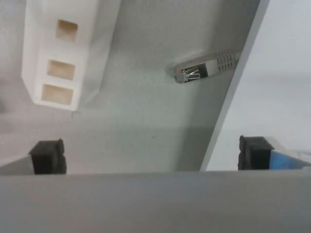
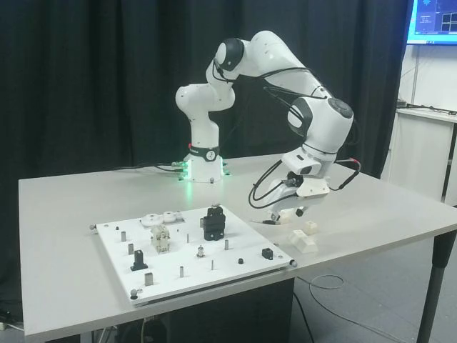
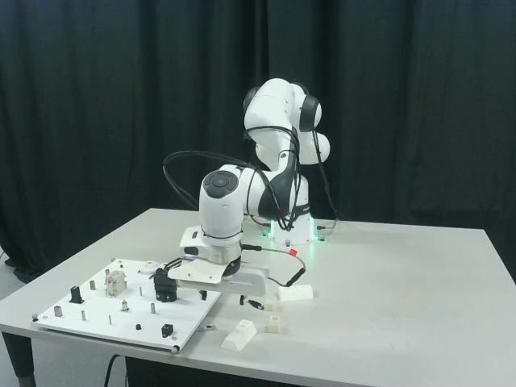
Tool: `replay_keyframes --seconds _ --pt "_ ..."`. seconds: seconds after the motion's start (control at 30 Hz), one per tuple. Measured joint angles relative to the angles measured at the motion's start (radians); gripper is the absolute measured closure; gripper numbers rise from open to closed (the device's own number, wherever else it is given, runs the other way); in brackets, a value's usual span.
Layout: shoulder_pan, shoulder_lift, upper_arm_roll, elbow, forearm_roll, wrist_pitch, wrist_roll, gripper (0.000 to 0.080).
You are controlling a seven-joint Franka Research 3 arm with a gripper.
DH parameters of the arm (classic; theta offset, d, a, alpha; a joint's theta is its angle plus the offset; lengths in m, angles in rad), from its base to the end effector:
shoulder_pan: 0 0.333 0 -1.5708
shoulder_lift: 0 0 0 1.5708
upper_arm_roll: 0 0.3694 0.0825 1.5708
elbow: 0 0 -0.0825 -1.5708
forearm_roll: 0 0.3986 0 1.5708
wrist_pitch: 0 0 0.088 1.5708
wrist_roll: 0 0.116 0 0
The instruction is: Remove square peg 2.
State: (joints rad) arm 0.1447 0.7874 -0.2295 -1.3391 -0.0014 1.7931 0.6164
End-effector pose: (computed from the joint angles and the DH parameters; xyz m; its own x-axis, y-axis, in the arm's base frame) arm 0.7479 -0.0248 0.2674 0.7634 -0.6259 -0.1596 -0.5626 -0.7656 0.3120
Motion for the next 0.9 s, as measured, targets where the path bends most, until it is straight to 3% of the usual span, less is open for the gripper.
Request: replay_keyframes --seconds 0.03,0.9 --pt "0.0 0.0 0.001 0.0 -0.002 0.0 0.0 0.0011" --pt "-0.007 -0.024 0.02 -0.033 -0.027 0.022 0.04 0.0003"
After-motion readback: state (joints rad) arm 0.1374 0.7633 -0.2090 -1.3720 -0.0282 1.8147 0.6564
